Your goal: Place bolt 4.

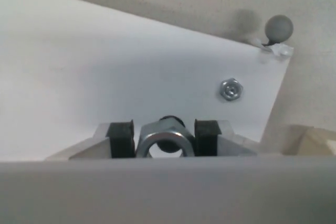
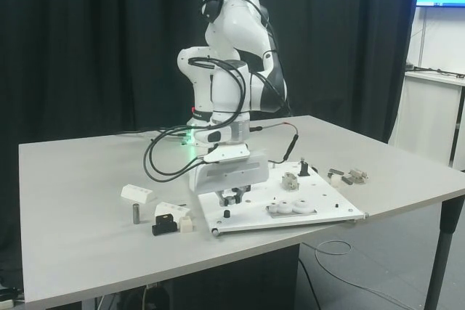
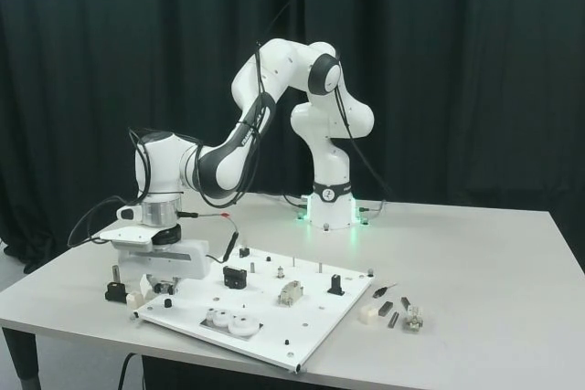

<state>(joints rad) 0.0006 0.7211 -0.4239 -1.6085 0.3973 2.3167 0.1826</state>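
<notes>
My gripper (image 1: 164,139) is shut on bolt 4 (image 1: 164,136), a grey metal hex piece clamped between the two black pads (image 1: 121,137). It hangs low over the white assembly board (image 1: 105,77). In the room views the gripper (image 2: 231,195) (image 3: 163,288) sits just above the board (image 2: 320,215) (image 3: 302,335), close to one of its corners. Another hex bolt (image 1: 231,88) is seated in the board a short way from the fingers, near the corner with a grey ball (image 1: 278,27).
On the board stand two white gears (image 2: 294,207) (image 3: 233,321), a black bracket (image 3: 236,277) and a small black block (image 3: 336,284). Loose parts lie on the table beside the board: a white block (image 2: 138,192), a black piece (image 2: 166,223), and small parts (image 3: 395,315).
</notes>
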